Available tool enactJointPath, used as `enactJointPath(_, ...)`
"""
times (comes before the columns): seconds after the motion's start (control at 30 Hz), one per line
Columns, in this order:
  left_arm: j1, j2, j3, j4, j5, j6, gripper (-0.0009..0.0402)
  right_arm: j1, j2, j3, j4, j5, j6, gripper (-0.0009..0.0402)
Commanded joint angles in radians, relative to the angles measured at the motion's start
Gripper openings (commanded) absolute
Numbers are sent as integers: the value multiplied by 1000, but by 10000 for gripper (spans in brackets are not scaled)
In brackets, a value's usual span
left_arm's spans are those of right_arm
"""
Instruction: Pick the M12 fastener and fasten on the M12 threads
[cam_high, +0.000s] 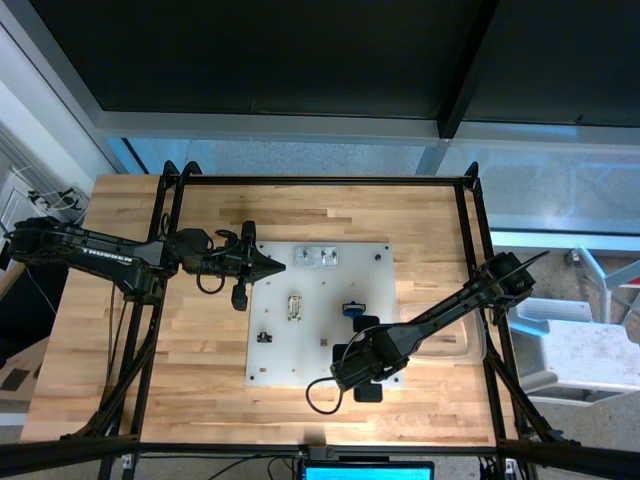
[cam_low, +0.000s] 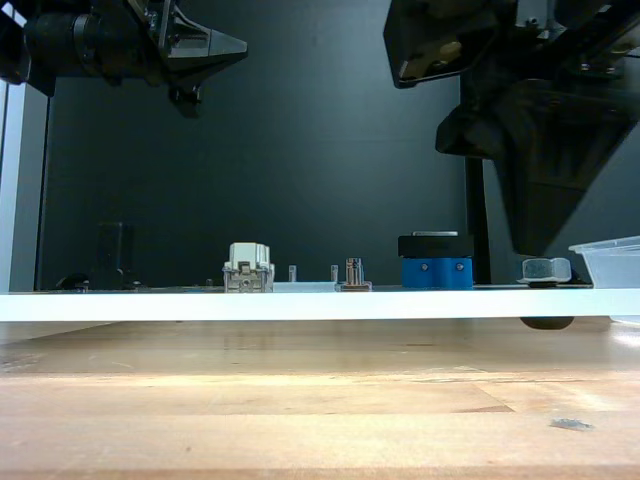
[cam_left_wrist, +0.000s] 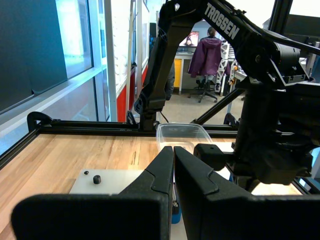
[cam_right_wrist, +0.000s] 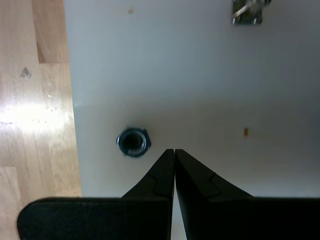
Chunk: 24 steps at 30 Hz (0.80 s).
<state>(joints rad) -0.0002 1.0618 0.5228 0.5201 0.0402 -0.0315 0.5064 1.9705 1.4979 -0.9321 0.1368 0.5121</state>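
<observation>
The silver M12 nut (cam_right_wrist: 133, 142) sits low on the white board (cam_right_wrist: 200, 75) close to its edge. A dark core fills its hole and no ribs show, so it looks to be on its stud. In the low view the nut (cam_low: 545, 269) rests at board level, in front of the clear tray (cam_low: 610, 262). My right gripper (cam_right_wrist: 174, 150) is shut with nothing between its fingers, its tip just beside the nut and hovering right above it (cam_low: 535, 248). From above, the arm hides nut and stud. My left gripper (cam_high: 278, 267) hangs shut and high over the board's far left edge.
The clear tray (cam_high: 455, 345) lies off the board's right side and looks empty. On the board stand a blue block (cam_low: 436, 272), a silver post (cam_low: 353, 272) and a grey connector (cam_low: 248, 270). The black frame rails ring the wooden table (cam_high: 120, 330).
</observation>
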Motion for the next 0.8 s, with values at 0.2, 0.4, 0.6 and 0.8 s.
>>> enactJointPath(0.2,0,0,0,1,0,0,0,3,1,-2,5,-11,13,0)
enactJointPath(0.4,0,0,0,1,0,0,0,4,1,-12,25,-26,11,0)
enactJointPath(0.6,0,0,0,1,0,0,0,5,1,-35,51,-35,12,0)
enactJointPath(0.8,0,0,0,1,0,0,0,5,-3,-28,53,-142,5,0)
